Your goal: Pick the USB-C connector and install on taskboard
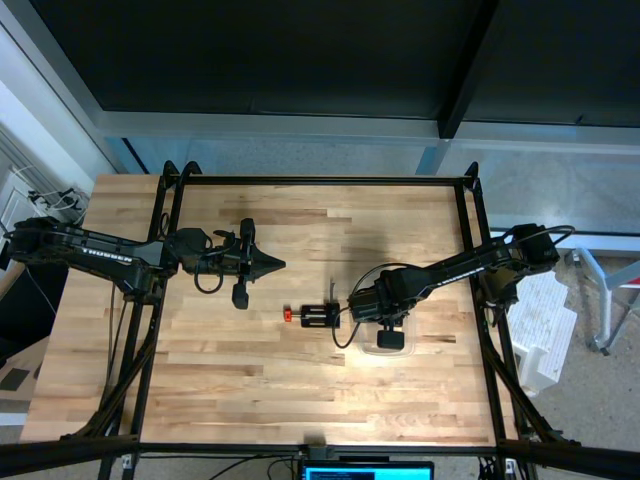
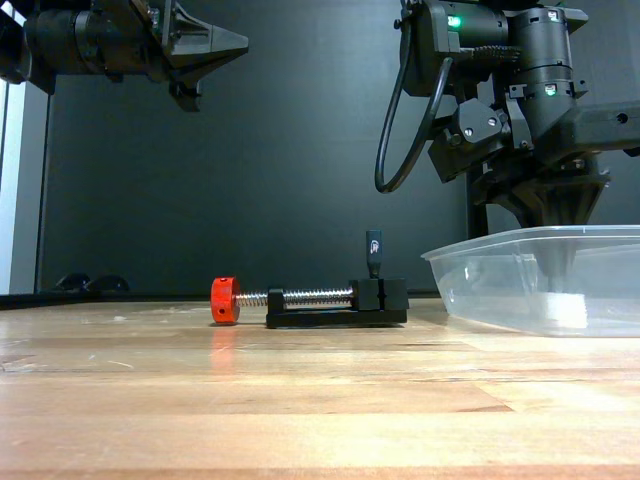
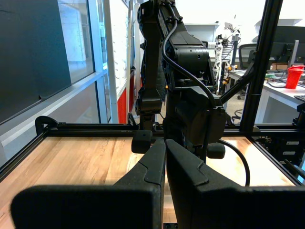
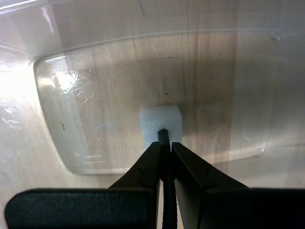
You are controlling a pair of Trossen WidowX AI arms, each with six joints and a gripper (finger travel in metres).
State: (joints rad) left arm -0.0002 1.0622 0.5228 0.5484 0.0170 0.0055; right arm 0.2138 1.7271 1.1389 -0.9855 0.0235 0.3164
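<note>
The right gripper (image 4: 164, 145) has its two black fingers (image 4: 147, 167) closed close together, and a thin dark plug (image 4: 163, 135) is clamped between them. The tip of the plug stands out a little past the fingertips, and a ribbed dark cord (image 4: 168, 210) runs back between the fingers. Just beyond the fingertips a small white square piece (image 4: 159, 119) lies on the floor of a clear plastic tray (image 4: 57, 119). Whether the plug tip touches the white piece, I cannot tell. The wooden table (image 4: 228, 71) shows through the tray floor
</note>
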